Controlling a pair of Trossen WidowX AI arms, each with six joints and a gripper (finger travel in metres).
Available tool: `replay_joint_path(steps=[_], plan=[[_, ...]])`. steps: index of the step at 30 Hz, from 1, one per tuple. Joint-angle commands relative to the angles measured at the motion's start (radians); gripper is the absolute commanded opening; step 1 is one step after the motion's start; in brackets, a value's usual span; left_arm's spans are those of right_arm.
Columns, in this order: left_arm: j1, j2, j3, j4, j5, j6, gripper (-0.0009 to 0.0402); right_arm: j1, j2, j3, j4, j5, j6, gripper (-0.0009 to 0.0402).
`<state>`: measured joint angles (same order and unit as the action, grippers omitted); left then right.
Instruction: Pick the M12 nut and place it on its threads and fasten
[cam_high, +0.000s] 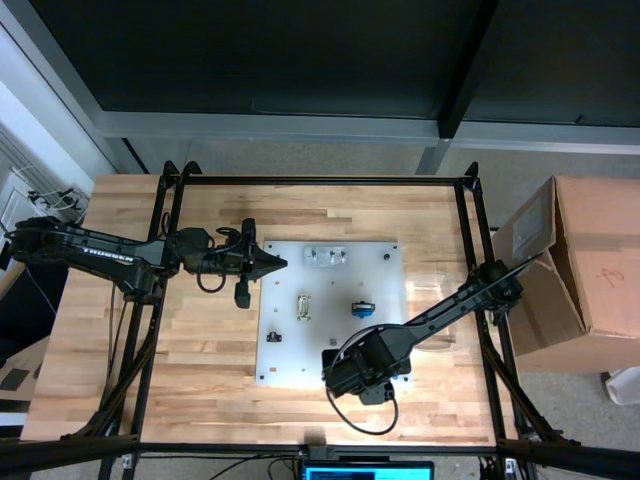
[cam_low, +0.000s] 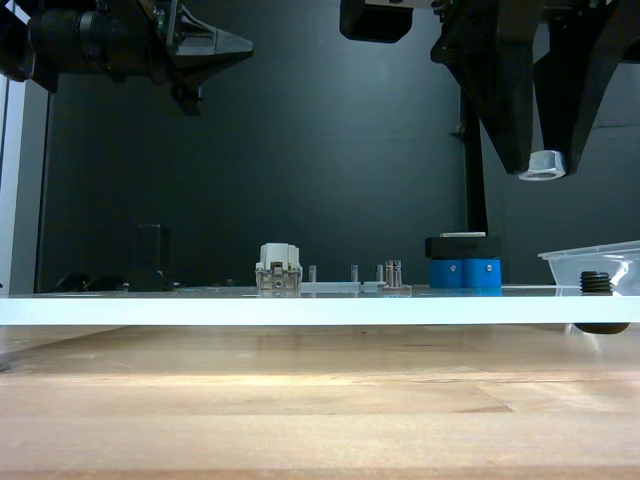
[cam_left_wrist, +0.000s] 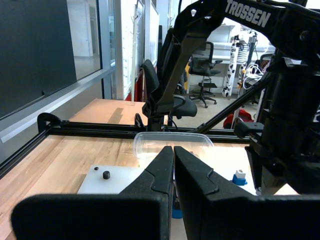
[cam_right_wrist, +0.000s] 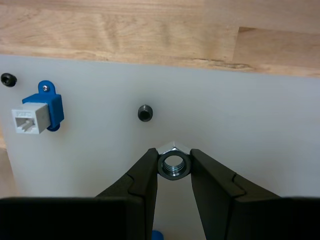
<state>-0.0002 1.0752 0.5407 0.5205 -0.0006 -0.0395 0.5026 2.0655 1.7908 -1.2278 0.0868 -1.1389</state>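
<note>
Right wrist view shows my right tool (cam_right_wrist: 173, 151) gripping the M12 nut (cam_right_wrist: 173, 166) aloft, mid-carry, short of the bare stud (cam_right_wrist: 145, 113); next I'd centre it above that stud and lower, the left tool (cam_left_wrist: 174, 149) hanging closed far from it.

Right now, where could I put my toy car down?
Bare table lies left of the white board, nearer you. Crowded: the right hand holds the nut over the board's near right corner, near the stud. The left hand, shut, hangs over its far left edge.
</note>
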Motion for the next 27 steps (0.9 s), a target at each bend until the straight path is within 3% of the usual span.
replay_joint_path(steps=[1, 27], plan=[[0.0, 0.0, 0.0, 0.0, 0.0, 0.0, 0.0, 0.004, 0.004, -0.001, 0.006, 0.0, 0.0, 0.001], [0.0, 0.0, 0.0, 0.0, 0.0, 0.0, 0.0, 0.025, 0.103, -0.004, 0.089, -0.01, 0.076, 0.0009]])
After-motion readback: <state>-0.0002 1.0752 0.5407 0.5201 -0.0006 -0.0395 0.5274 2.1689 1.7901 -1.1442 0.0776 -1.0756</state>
